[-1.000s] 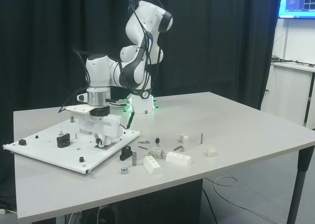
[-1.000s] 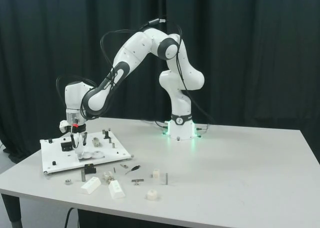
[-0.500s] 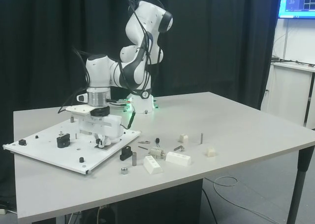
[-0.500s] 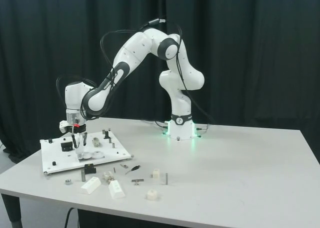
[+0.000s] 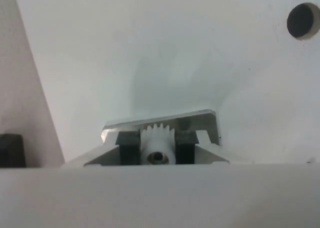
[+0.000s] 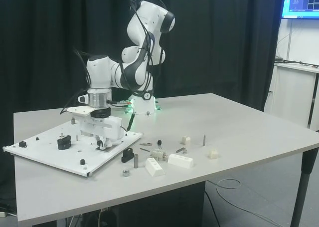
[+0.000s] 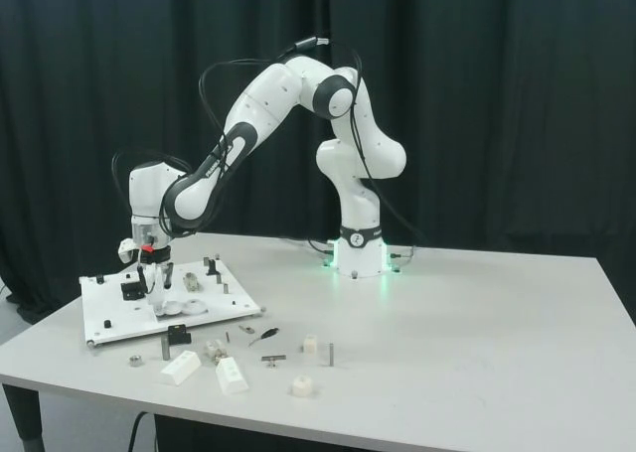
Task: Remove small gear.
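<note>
In the wrist view the small gear (image 5: 157, 140), white and toothed with a round hub, sits pinched between the gripper (image 5: 157, 148)'s two black fingers (image 5: 128, 147), above a smooth white board (image 5: 165, 52) with one round black hole (image 5: 303, 20).

In the first room view the gripper (image 6: 101, 140) stands low over the board (image 6: 45, 149), near its right edge; loose white blocks (image 6: 180, 160) lie just beyond.

In the second room view the arm (image 7: 260, 109) arches to the board (image 7: 109, 311) at the table (image 7: 477, 323)'s left end. Its pose matches earlier frames.
</note>
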`<state>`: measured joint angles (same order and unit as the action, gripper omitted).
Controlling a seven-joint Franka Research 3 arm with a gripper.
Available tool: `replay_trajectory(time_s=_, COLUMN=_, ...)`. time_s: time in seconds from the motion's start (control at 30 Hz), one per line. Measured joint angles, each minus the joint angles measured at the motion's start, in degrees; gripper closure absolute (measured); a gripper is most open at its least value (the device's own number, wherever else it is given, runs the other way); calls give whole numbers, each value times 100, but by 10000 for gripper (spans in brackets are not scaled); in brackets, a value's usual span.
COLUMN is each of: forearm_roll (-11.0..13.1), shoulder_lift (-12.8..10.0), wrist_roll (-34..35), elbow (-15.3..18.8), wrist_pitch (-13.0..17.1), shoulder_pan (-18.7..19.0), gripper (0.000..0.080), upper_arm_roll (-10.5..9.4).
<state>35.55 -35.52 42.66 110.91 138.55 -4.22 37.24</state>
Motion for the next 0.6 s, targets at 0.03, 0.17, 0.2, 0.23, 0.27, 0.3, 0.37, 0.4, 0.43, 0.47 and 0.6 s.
replay_trajectory(time_s=0.03, forearm_roll=0, shoulder_lift=0, wrist_roll=3, elbow=0, wrist_pitch=0, shoulder_pan=0, gripper=665, upper_arm_roll=0)
replay_trajectory(time_s=0.17, forearm_roll=0, shoulder_lift=4, wrist_roll=99, elbow=1, wrist_pitch=-4, shoulder_pan=0, gripper=665, upper_arm_roll=3)
replay_trajectory(time_s=0.2, forearm_roll=0, shoulder_lift=4, wrist_roll=99, elbow=1, wrist_pitch=-5, shoulder_pan=0, gripper=665, upper_arm_roll=3)
replay_trajectory(time_s=0.23, forearm_roll=-5, shoulder_lift=5, wrist_roll=91, elbow=1, wrist_pitch=-6, shoulder_pan=0, gripper=665, upper_arm_roll=3)
replay_trajectory(time_s=0.27, forearm_roll=-13, shoulder_lift=6, wrist_roll=56, elbow=1, wrist_pitch=-7, shoulder_pan=2, gripper=665, upper_arm_roll=3)
replay_trajectory(time_s=0.3, forearm_roll=-23, shoulder_lift=7, wrist_roll=-12, elbow=1, wrist_pitch=-7, shoulder_pan=4, gripper=665, upper_arm_roll=3)
replay_trajectory(time_s=0.37, forearm_roll=-33, shoulder_lift=8, wrist_roll=-237, elbow=1, wrist_pitch=-7, shoulder_pan=7, gripper=665, upper_arm_roll=3)
replay_trajectory(time_s=0.4, forearm_roll=-33, shoulder_lift=8, wrist_roll=-367, elbow=1, wrist_pitch=-7, shoulder_pan=8, gripper=665, upper_arm_roll=3)
replay_trajectory(time_s=0.43, forearm_roll=-33, shoulder_lift=8, wrist_roll=-496, elbow=1, wrist_pitch=-9, shoulder_pan=7, gripper=665, upper_arm_roll=3)
replay_trajectory(time_s=0.47, forearm_roll=-32, shoulder_lift=8, wrist_roll=-564, elbow=1, wrist_pitch=-11, shoulder_pan=7, gripper=665, upper_arm_roll=4)
replay_trajectory(time_s=0.6, forearm_roll=-14, shoulder_lift=9, wrist_roll=-515, elbow=1, wrist_pitch=-18, shoulder_pan=6, gripper=665, upper_arm_roll=8)
